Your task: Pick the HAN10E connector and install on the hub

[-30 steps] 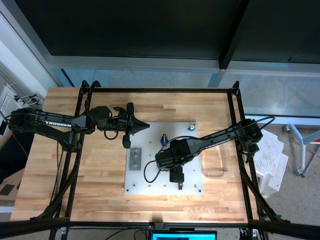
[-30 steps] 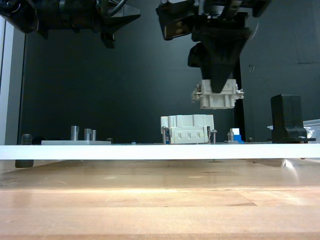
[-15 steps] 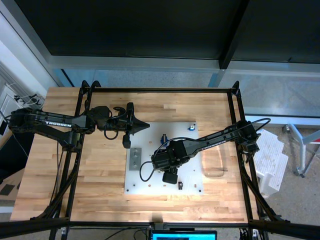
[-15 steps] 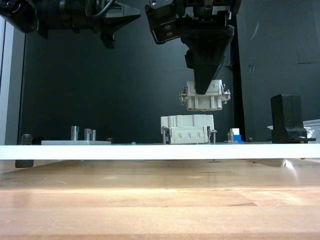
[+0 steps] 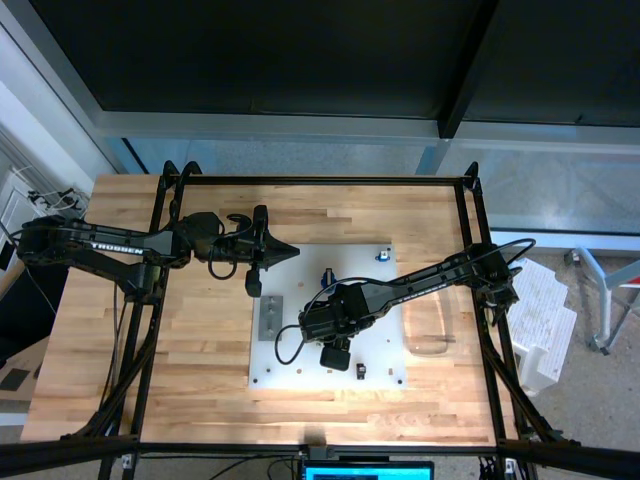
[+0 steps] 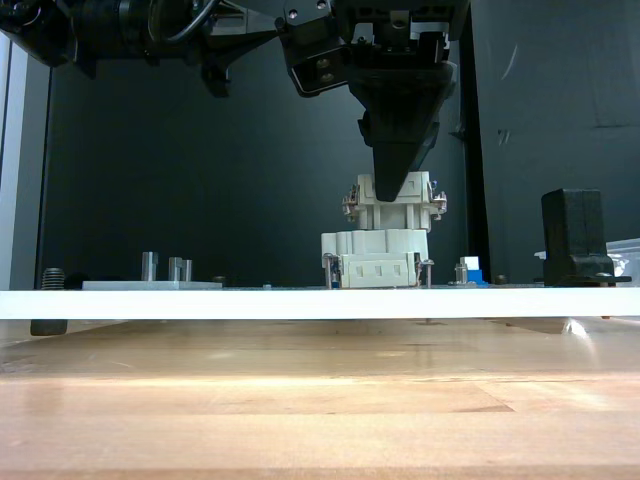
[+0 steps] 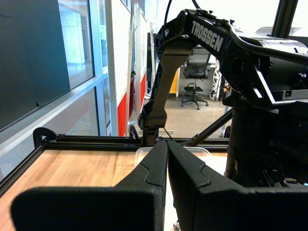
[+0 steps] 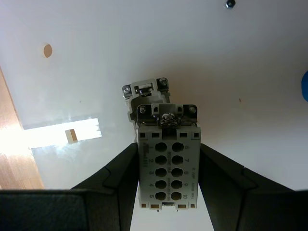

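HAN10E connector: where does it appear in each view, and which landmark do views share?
High view: hidden under the right gripper over the task board.
Low view: HAN10E connector centre, over the hub.
Left wrist view: absent; shut left gripper parked near the board's far-left corner.
Right wrist view: in the jaws, over the hub.
Shared landmark: task board.

L arm (image 5: 100,250) lies across upper left of high view, roughly level, forearm pointing right. L gripper (image 5: 288,250) sits just left of centre there and at top left of low view, well above the table; fingers (image 7: 154,168) pressed flat together, nothing between.

R arm (image 5: 430,277) reaches in from right edge to frame centre, end bent down. R gripper (image 6: 392,190) points straight down, mid-frame in low view, fingers clamped on both long sides of connector (image 8: 167,168).
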Action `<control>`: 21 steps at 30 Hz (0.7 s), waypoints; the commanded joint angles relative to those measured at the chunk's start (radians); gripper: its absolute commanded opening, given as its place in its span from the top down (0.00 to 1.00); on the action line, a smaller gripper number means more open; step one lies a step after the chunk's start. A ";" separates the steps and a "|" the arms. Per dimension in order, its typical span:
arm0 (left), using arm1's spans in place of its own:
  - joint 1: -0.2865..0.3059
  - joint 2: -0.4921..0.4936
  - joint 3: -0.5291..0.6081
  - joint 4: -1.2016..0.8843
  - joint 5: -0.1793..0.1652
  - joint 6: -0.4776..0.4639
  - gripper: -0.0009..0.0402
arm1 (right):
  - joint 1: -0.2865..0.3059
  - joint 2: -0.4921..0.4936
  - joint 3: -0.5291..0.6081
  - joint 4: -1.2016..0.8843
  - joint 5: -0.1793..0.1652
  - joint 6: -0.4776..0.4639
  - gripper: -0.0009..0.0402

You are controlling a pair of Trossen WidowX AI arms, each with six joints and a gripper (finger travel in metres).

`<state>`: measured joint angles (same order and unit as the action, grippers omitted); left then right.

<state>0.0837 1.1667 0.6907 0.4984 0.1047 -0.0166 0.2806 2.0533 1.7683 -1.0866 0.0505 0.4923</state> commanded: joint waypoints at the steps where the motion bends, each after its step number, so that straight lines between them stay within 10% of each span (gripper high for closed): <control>1: 0.000 0.000 0.000 0.000 0.000 0.000 0.98 | 0.001 0.000 0.000 0.004 0.002 -0.008 0.92; 21: 0.000 0.000 0.000 0.001 0.000 0.000 0.98 | 0.001 0.049 0.054 -0.008 0.008 -0.136 0.92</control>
<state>0.0837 1.1667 0.6910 0.4988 0.1047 -0.0170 0.2817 2.1010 1.8252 -1.0824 0.0593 0.3725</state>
